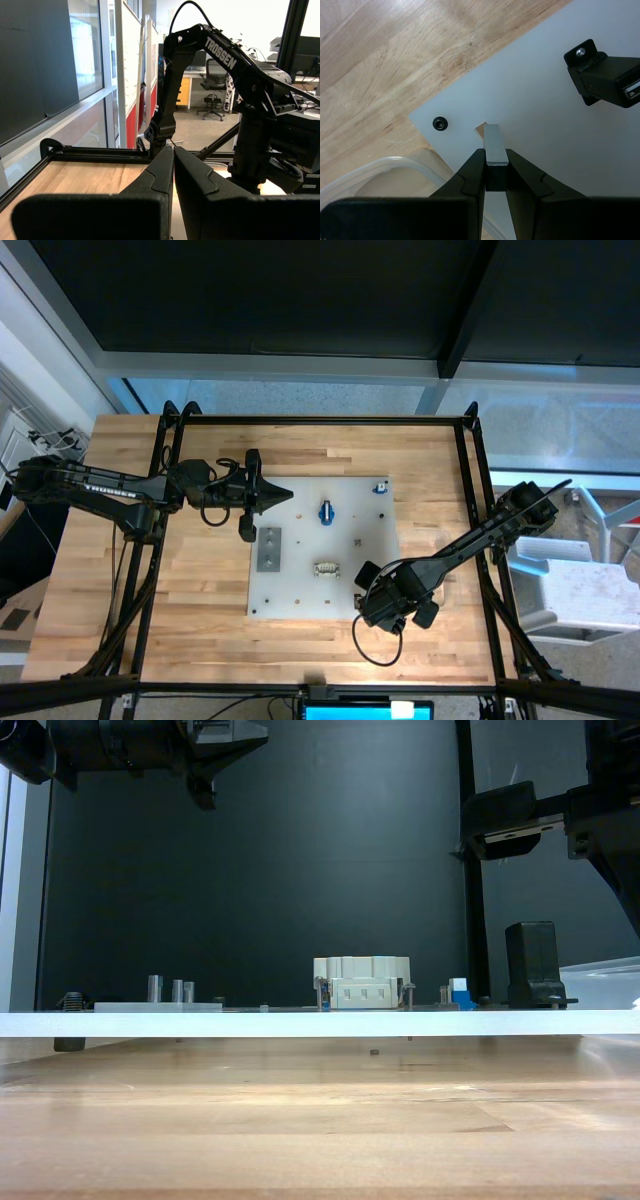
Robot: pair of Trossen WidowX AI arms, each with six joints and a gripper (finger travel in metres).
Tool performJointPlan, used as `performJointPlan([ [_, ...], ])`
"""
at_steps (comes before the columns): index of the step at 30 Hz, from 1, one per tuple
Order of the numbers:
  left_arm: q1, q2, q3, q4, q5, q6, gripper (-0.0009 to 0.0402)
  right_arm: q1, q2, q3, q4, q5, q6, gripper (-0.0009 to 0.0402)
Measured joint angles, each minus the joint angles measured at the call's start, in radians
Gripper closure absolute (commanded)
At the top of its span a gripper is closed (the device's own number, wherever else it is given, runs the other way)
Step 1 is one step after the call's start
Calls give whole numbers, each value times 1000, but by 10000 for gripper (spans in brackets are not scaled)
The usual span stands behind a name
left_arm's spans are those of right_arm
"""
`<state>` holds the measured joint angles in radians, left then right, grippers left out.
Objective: Pick the 16mm bar and place in it's hole on the taskboard
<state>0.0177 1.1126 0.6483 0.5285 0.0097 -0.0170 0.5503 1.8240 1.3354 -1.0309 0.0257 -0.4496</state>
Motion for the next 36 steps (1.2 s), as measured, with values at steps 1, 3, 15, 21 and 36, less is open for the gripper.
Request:
performJointPlan([
  [1, 0, 0, 0, 0, 0, 0, 393, 0, 0, 0, 0, 0, 0, 393],
  [3, 0, 0, 0, 0, 0, 0, 393, 0, -1, 0, 0, 0, 0, 393],
  [15, 0, 0, 0, 0, 0, 0, 393, 0, -5, -1, -1, 0, 0, 393],
  [21, 0, 0, 0, 0, 0, 0, 393, 0, -5, -1, -2, 0, 0, 393],
  [36, 0, 0, 0, 0, 0, 0, 393, 0, -14, -3, -8, -2, 0, 393],
])
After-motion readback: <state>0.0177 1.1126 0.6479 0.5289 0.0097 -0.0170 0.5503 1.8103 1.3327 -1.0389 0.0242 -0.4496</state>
